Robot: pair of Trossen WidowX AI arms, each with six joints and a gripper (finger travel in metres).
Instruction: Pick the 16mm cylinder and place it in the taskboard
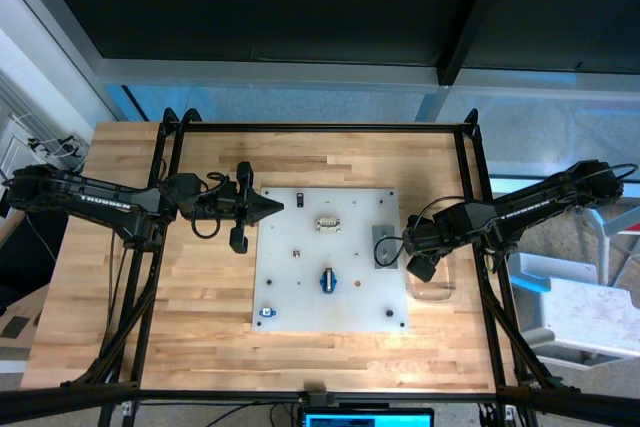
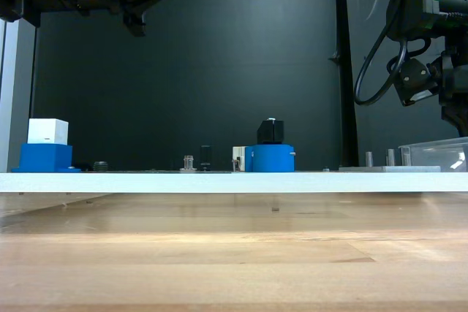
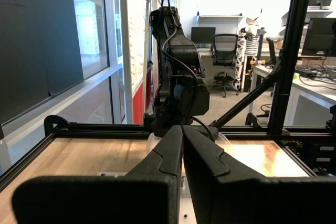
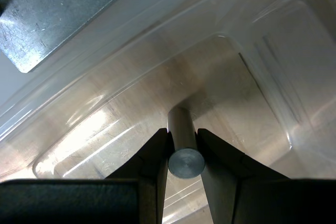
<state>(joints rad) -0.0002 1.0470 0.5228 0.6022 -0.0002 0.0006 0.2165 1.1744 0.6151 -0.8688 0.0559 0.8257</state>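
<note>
Pick step: right claw (image 4: 182, 145) clamped on cylinder (image 4: 185, 162), tray (image 4: 262, 51) beneath. Next: lift, carry to board (image 1: 300, 287). Left claw (image 3: 182, 129) together, above board edge.

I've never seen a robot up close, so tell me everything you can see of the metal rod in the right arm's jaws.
The cylinder is a smooth rod of dull grey metal with a flat round end face, one end facing the wrist camera. The right gripper pinches it between its jaws over the clear tray; whether it touches the tray floor cannot be told. The left gripper, shut, hangs far off above the taskboard's left edge.
</note>
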